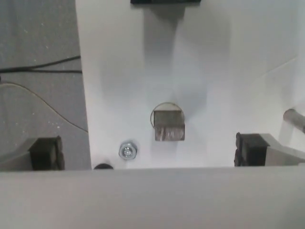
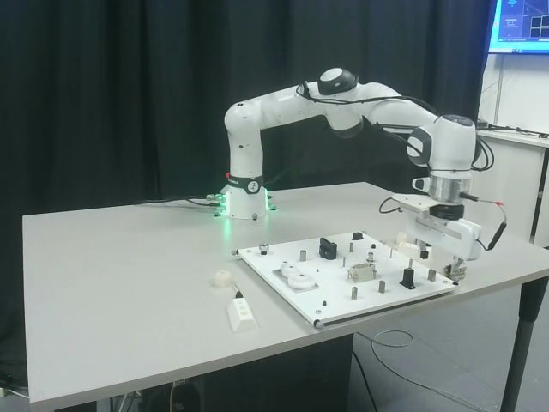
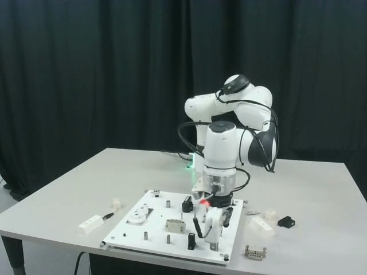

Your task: Remove square peg 4.

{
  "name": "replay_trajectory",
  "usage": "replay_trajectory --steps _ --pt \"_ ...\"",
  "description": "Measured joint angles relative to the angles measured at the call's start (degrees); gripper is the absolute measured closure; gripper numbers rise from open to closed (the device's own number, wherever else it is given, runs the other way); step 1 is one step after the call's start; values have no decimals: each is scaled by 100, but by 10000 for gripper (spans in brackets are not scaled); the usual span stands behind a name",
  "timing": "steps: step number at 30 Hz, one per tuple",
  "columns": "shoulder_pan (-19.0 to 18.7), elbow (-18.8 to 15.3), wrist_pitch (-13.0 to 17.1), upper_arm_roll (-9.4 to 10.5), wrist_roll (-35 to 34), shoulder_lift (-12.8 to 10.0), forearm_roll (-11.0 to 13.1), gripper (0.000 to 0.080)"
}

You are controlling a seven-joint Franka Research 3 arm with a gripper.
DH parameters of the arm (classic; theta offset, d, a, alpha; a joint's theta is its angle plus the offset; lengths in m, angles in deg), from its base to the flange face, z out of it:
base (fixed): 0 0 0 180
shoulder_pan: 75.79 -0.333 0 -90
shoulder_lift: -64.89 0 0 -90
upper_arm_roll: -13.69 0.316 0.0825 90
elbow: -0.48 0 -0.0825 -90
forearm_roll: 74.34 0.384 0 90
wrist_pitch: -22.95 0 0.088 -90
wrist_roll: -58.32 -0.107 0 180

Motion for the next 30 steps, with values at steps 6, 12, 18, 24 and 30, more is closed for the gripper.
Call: replay_trajectory --steps 6,12,18,24,30 --pt "11 37 0 61 -5 -30 0 3" --pt "8 38 0 77 -7 -34 -27 3" --pt "21 38 0 76 -13 -34 -110 3" --pt "30 27 0 76 -23 -44 -144 3" --pt "29 26 0 90 -23 -70 -144 3"
